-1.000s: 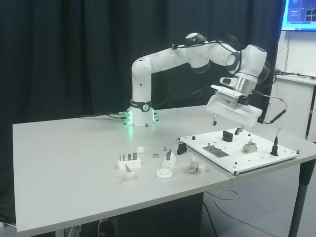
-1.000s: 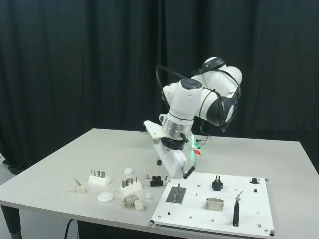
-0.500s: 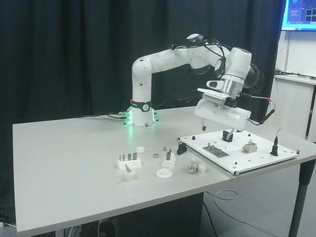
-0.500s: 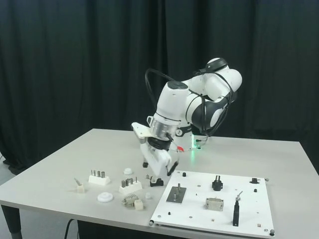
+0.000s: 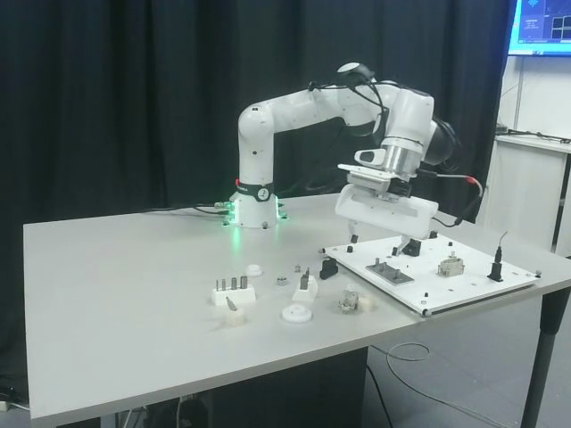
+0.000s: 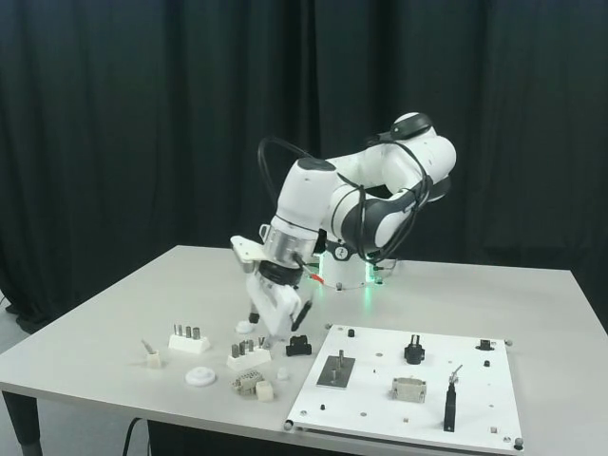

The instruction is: Pick waterproof.

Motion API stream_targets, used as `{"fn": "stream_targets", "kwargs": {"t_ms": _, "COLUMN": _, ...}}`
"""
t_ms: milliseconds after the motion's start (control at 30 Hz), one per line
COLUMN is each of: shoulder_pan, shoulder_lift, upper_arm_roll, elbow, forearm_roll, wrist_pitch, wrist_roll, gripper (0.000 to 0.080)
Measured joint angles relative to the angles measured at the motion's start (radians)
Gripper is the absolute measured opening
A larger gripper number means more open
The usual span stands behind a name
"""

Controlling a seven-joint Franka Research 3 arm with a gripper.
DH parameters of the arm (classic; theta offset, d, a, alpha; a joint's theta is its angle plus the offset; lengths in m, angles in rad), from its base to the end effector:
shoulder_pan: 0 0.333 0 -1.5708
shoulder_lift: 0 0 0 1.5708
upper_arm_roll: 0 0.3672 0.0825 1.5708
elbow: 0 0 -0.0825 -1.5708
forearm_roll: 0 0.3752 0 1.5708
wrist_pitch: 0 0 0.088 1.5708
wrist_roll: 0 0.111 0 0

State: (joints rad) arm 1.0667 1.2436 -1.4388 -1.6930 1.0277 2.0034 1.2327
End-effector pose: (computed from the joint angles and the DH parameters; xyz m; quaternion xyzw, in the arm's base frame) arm 0.6856 0.0542 0.3227 0.6341 -0.7538 0.1614 0.0611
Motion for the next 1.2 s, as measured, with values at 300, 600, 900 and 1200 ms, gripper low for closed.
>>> {"fn": "stream_targets", "kwargs": {"t_ms": 300, "shoulder_pan": -0.033, "shoulder_lift": 0.003, "upper_arm_roll": 0.000, "elbow": -0.003, "forearm_roll": 0.042, "wrist_pitch": 0.011, "wrist_roll": -0.026, "gripper": 0.0800}}
{"fn": "stream_targets", "kwargs": {"t_ms": 600, "shoulder_pan": -0.062, "shoulder_lift": 0.009, "upper_arm_roll": 0.000, "elbow": -0.005, "forearm_roll": 0.099, "wrist_pitch": 0.003, "wrist_roll": -0.028, "gripper": 0.0800}}
{"fn": "stream_targets", "kwargs": {"t_ms": 900, "shoulder_pan": -0.081, "shoulder_lift": 0.023, "upper_arm_roll": 0.002, "elbow": -0.005, "forearm_roll": 0.106, "wrist_pitch": -0.011, "wrist_roll": -0.042, "gripper": 0.0800}}
{"fn": "stream_targets", "kwargs": {"t_ms": 1200, "shoulder_pan": -0.089, "shoulder_lift": 0.035, "upper_arm_roll": 0.016, "elbow": -0.007, "forearm_roll": 0.106, "wrist_pitch": -0.029, "wrist_roll": -0.068, "gripper": 0.0800}}
